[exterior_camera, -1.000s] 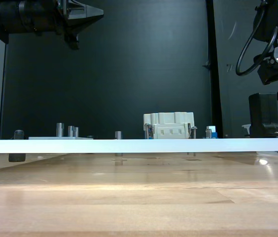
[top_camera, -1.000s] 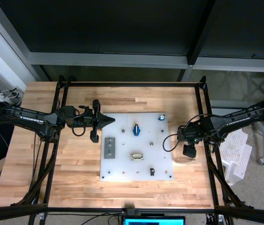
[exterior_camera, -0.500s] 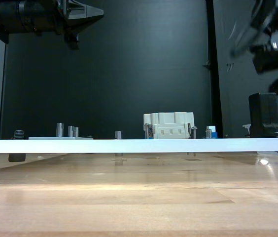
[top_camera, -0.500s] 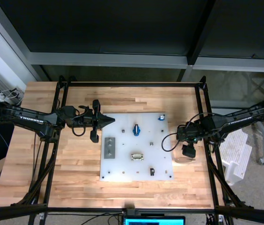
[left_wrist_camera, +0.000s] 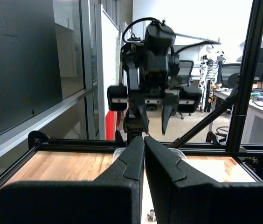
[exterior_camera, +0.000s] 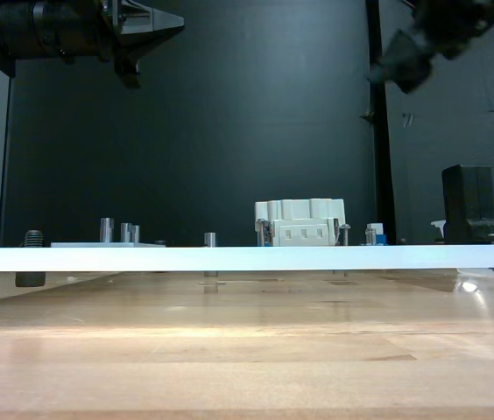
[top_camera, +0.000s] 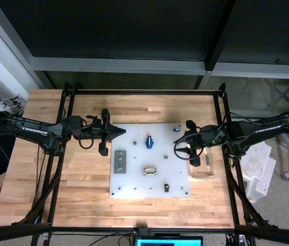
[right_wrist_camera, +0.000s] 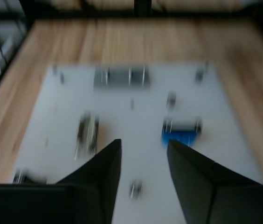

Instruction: Remove the 16mm bar from the taskboard and place in the container

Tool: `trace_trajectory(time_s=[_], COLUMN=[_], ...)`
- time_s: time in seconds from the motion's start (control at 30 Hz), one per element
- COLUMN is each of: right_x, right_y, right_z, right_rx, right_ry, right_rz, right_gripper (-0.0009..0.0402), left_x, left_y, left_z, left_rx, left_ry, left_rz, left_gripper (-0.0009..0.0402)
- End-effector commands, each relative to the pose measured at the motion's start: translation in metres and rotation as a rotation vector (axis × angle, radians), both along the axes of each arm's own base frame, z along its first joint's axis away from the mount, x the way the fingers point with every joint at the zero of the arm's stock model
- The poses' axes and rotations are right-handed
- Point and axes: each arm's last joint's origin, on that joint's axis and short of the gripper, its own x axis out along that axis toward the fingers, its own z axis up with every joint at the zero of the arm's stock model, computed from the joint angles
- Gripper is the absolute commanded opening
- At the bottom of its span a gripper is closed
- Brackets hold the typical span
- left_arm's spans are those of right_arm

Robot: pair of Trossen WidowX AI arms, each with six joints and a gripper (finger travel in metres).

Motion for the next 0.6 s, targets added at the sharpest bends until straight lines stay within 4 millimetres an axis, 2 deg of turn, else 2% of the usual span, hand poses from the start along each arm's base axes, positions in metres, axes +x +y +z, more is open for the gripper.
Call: trace_trajectory(time_s=[0.03, 0.27, 0.47, 0.6], right_x=[0.006, 0.013, 0.013, 0.012], right_y=[-0.007, -0.027, -0.038, -0.04], right_z=[0.003, 0.008, 0.006, 0.003], right_rx=[-0.019, -0.022, -0.03, -0.027], right_ry=[-0.124, -0.343, -0.504, -0.525], right_rz=[0.0, 0.021, 0.001, 0.001], right_gripper=[0.0076, -0.0003, -0.0001, 0.0001], left_x=[0.0, 0.0, 0.0, 0.0], left_y=[0.0, 0.0, 0.0, 0.0], left_z=[0.0, 0.0, 0.0, 0.0], left_rx=[0.0, 0.0, 0.0, 0.0], left_ry=[-0.001, 0.0, 0.0, 0.0], left_rz=[0.0, 0.0, 0.0, 0.0], left_gripper=[0.0, 0.0, 0.0, 0.0])
